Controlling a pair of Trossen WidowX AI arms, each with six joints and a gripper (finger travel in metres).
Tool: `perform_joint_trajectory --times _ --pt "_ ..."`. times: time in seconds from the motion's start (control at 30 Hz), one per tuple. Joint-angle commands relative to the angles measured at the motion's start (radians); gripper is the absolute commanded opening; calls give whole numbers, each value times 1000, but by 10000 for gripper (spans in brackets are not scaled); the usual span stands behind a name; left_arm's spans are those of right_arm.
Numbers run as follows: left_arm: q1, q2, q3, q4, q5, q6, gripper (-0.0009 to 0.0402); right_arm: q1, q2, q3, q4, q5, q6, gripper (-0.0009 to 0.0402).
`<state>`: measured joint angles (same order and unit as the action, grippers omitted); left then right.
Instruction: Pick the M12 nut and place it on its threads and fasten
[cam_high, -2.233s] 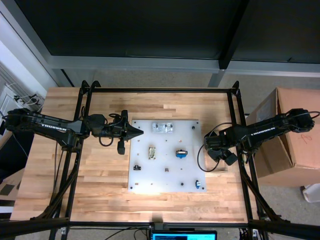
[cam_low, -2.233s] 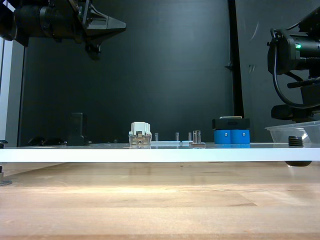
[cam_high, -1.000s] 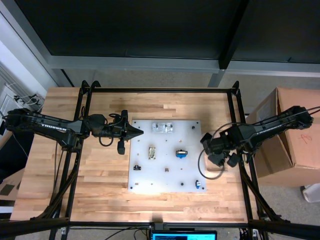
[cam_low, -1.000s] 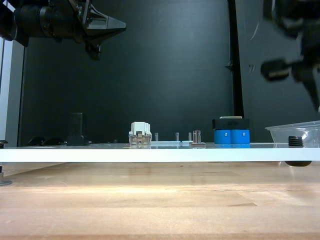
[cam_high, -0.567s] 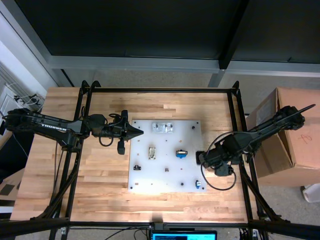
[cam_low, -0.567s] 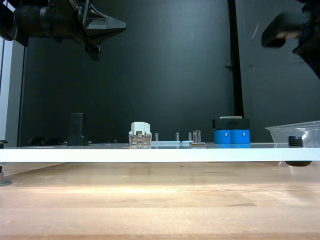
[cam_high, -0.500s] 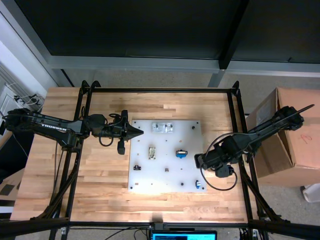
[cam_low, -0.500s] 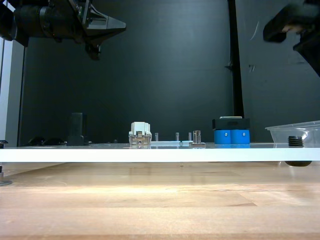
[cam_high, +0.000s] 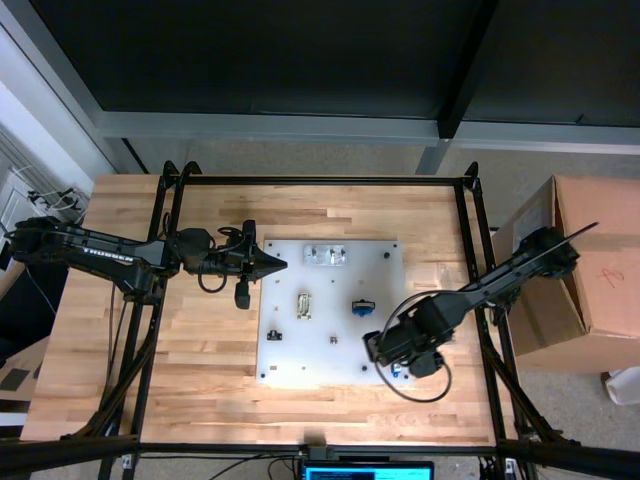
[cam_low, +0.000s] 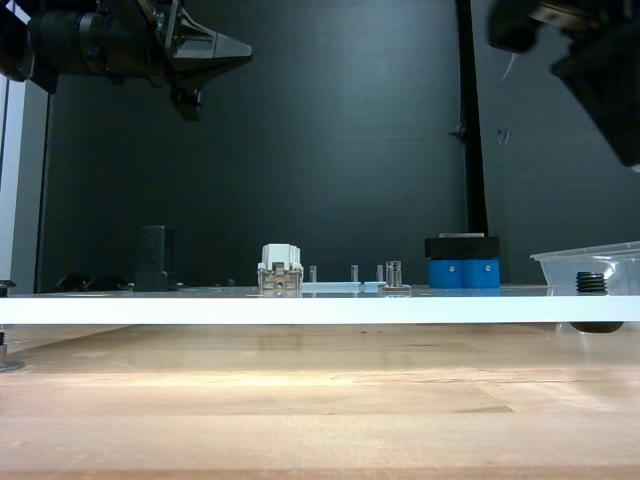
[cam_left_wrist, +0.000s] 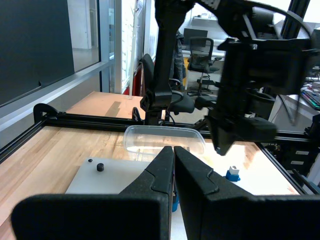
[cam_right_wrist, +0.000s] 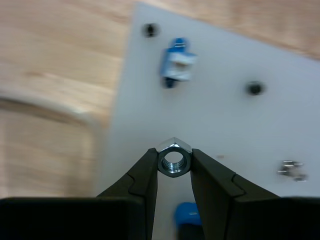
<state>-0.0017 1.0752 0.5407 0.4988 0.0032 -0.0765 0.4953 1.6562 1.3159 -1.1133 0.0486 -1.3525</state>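
In the right wrist view the small silver nut is pinched between my right gripper's fingertips, its hole facing the camera, held above the white board. The high view puts my right gripper over the board's near right part. Low on the right of the low view stands the black stud, bare with its ribs showing. My left gripper hovers high off the board's far left edge, its fingers together on nothing.
A clear tray sits right of the board, also visible as the tray in the left wrist view. On the board are a blue connector, a white connector and a small blue-white part. A cardboard box stands off the table's right.
My right gripper has risen from the tray and swung left and nearer, over the board's near right part. The left arm has not moved. The stud stays bare.
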Motion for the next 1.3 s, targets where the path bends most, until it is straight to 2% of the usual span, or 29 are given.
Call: perform_joint_trajectory --times 0.03,0.4,0.6,0.93,1.3 --pt "0 0 0 0 0 0 0 0 72 85 -3 35 2 2" --pt "0 0 0 0 0 0 0 17 332 344 26 41 17 2" --pt "0 0 0 0 0 0 0 18 420 411 27 37 69 2" --pt "0 0 0 0 0 0 0 17 452 404 25 29 89 2" --pt "0 0 0 0 0 0 0 16 419 339 44 29 92 2"
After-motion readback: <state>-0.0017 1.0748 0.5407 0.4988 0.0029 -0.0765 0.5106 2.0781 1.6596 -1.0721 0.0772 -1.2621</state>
